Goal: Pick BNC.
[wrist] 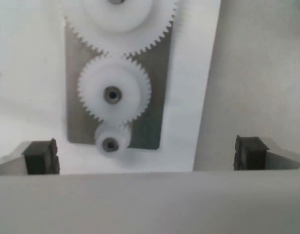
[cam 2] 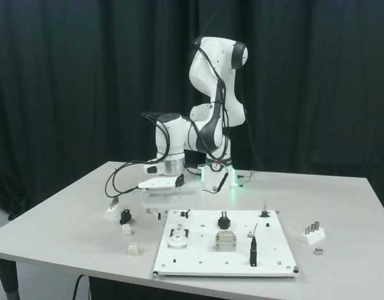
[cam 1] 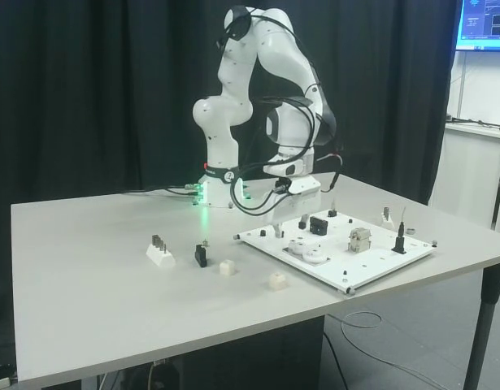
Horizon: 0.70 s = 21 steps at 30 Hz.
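My gripper (wrist: 145, 155) is open wide with nothing between its black pads (wrist: 41, 157). It hovers low over the white board (cam 1: 371, 264), at the corner nearest the arm's base (cam 2: 173, 211). Under it, the wrist view shows white gears (wrist: 113, 92) meshed in a grey recess. A black round connector (cam 2: 223, 220) stands on the board, also visible in the first room view (cam 1: 318, 223). Off the board, a small black part with a metal top (cam 1: 201, 255) sits on the table. I cannot tell which of these is the BNC.
On the board stand a grey box-shaped part (cam 2: 225, 240), a black upright plug with a wire (cam 2: 253, 251) and a small post (cam 2: 264, 212). On the table (cam 1: 87, 284) lie a white holder with pins (cam 1: 158, 248), two white cubes (cam 1: 227, 266) and another pin holder (cam 2: 312, 234).
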Each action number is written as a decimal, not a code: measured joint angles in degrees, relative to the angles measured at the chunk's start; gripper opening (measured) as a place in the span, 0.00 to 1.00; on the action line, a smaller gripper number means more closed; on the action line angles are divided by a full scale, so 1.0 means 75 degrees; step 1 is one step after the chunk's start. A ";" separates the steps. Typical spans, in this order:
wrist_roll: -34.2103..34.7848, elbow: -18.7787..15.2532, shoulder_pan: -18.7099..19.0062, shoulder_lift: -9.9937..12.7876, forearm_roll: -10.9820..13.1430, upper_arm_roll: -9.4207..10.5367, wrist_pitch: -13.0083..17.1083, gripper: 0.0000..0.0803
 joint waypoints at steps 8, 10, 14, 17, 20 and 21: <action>0.0258 0.0147 0.0019 -0.0190 -0.0279 0.0000 -0.0460 1.00; 0.0299 0.0181 0.0030 -0.0218 -0.0328 0.0000 -0.0554 1.00; 0.0365 0.0231 0.0052 -0.0268 -0.0393 0.0000 -0.0678 1.00; 0.0429 0.0251 0.0068 -0.0295 -0.0415 0.0000 -0.0714 1.00; 0.0460 0.0261 0.0086 -0.0322 -0.0419 0.0000 -0.0737 1.00; 0.0465 0.0263 0.0091 -0.0332 -0.0419 0.0000 -0.0747 1.00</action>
